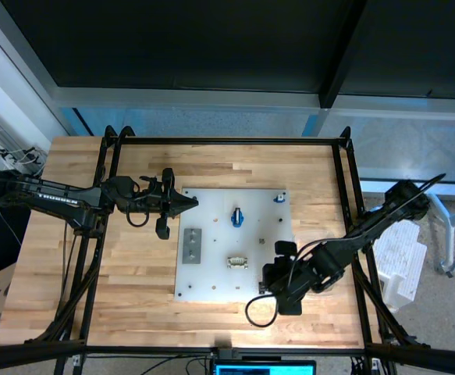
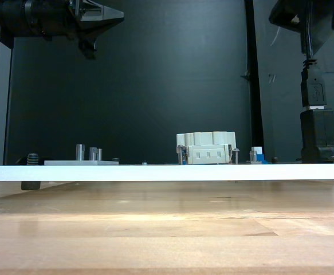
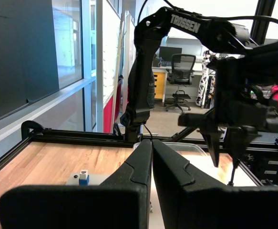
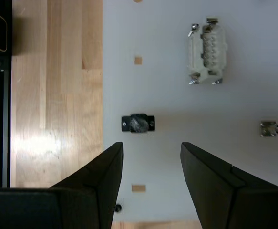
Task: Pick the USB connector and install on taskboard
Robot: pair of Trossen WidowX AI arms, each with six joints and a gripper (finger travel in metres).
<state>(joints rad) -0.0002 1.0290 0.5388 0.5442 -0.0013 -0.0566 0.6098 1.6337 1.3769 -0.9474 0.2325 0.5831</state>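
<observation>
While the USB connector point(image 4: 271, 128) lies on the white taskboard point(image 1: 211, 273), the right gripper point(image 4: 151, 145) hovers spread at its 5 o'clock corner, the left gripper point(image 1: 193, 201) pressed together at 10 o'clock; wooden table point(image 1: 133, 273), dark panel point(image 1: 211, 39) behind.

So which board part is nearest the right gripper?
The black socket, just ahead of the open right gripper; the silver connector lies farther. The left gripper hovers shut at the board's far-left corner.

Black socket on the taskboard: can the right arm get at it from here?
Probably yes. The right gripper hangs over the taskboard, jaws open and empty, the black socket just ahead with nothing between. The left gripper, shut, is at the board's far-left corner.
</observation>
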